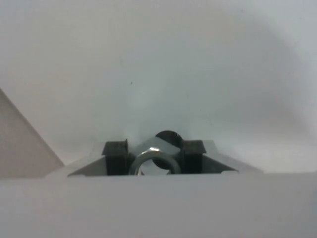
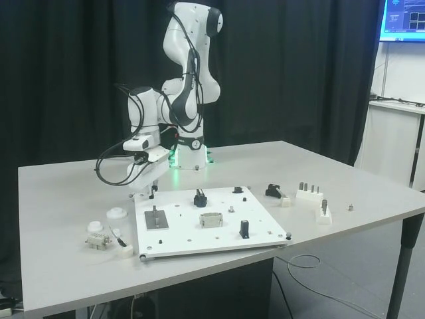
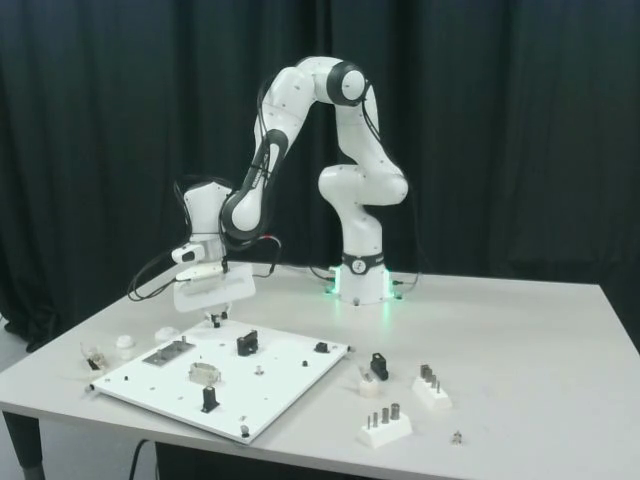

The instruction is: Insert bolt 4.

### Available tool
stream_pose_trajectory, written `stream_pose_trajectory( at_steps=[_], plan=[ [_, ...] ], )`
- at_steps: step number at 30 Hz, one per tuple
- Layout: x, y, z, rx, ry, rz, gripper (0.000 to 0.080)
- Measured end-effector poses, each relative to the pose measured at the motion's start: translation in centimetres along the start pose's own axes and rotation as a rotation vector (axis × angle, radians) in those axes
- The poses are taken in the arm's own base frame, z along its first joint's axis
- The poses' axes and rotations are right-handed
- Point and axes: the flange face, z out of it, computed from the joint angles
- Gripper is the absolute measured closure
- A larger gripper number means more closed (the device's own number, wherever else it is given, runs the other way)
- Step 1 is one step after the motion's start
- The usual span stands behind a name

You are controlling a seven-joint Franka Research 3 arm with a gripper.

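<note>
Gripper point(image 1: 154, 159) pinching a metal bolt point(image 1: 154, 162) between black fingertips point(image 1: 116, 157), poised low over the white assembly board's point(image 2: 219, 242) back corner nearest the robot base, apparently aligning for insertion.

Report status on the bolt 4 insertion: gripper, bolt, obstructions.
Gripper shut on a bolt, low by the white board's rear corner. Whether it is bolt 4, cannot tell. Nothing visibly in the way.

The board point(image 2: 212, 232) is lying at frame centre on the table point(image 2: 60, 193), the gripper point(image 2: 145, 194) hanging over the board's upper-left corner, bolt holders point(image 2: 312, 198) sitting to its right.
</note>
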Motion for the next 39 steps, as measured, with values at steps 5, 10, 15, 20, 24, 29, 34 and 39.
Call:
stream_pose_trajectory(
  at_steps=[5,10,15,20,24,29,34,39],
  plan=[
    [0.03,0.07,0.00,-0.003,0.005,0.006,0.0577],
    [0.09,0.16,0.02,-0.003,0.010,0.011,0.0577],
    [0.21,0.18,0.12,-0.005,0.011,0.005,0.0577],
    [0.39,0.11,0.31,-0.008,0.013,-0.002,0.0577],
    [0.39,0.12,0.31,-0.008,0.013,-0.005,0.0577],
    [0.39,0.13,0.30,-0.008,0.013,-0.005,0.0577],
    [0.37,0.13,0.30,-0.006,0.012,-0.004,0.0577],
    [0.36,0.12,0.30,-0.006,0.012,-0.005,0.0577]
  ],
)
